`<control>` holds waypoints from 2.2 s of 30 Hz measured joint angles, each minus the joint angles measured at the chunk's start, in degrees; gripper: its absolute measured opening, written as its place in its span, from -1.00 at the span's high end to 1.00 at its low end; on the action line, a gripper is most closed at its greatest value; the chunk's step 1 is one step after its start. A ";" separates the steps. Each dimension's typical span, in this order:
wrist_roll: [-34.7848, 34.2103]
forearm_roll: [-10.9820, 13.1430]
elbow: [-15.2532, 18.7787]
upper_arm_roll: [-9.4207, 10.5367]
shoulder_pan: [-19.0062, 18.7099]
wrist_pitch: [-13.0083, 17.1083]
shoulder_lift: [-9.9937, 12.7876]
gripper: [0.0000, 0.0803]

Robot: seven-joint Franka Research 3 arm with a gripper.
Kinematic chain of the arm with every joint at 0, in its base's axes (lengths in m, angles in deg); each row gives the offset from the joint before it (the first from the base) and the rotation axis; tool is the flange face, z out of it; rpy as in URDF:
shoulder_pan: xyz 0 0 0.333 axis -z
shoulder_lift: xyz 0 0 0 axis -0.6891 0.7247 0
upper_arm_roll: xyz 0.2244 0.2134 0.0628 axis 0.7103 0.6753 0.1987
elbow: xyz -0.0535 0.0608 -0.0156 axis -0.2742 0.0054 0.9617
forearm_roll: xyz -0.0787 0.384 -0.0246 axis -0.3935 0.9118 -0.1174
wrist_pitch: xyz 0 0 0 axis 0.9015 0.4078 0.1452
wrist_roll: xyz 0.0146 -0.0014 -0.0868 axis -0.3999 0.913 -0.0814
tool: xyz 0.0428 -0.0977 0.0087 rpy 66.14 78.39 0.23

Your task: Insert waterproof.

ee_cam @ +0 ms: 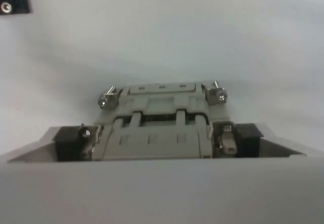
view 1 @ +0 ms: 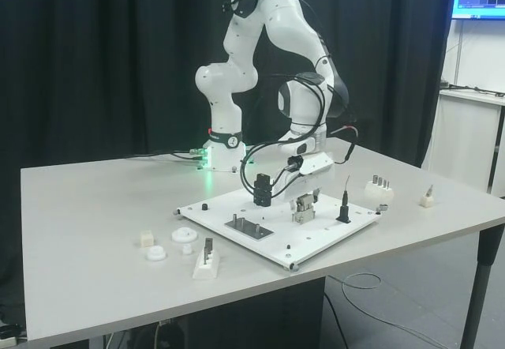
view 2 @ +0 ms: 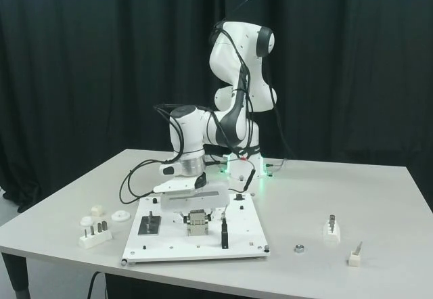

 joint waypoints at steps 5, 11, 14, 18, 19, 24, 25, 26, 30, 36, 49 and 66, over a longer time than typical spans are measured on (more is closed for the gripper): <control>-0.59 -0.38 -1.04 0.00 0.01 -1.16 0.73 -0.55; -0.65 -0.64 -1.72 -0.01 0.05 -1.88 1.22 -0.55; -0.71 -0.75 -1.88 -0.01 0.06 -2.10 1.31 -0.55; -0.78 -0.84 -1.94 -0.01 0.06 -2.16 1.33 -0.55; -0.78 -0.85 -1.94 -0.01 0.06 -2.16 1.33 -0.55; -0.78 -0.85 -1.97 0.01 0.05 -2.13 1.34 -0.55; -0.78 -0.85 -1.97 0.01 0.04 -2.11 1.34 -0.55; -0.78 -0.85 -1.97 0.02 0.04 -2.08 1.35 -0.55; -0.80 -0.85 -1.97 0.04 0.04 -1.99 1.37 -0.55; -0.94 -0.85 -1.98 0.05 0.03 -1.93 1.39 -0.55; -1.24 -0.84 -1.98 0.05 0.03 -1.91 1.40 -0.55; -1.85 -0.94 -2.11 0.02 -0.09 -1.89 0.56 -0.96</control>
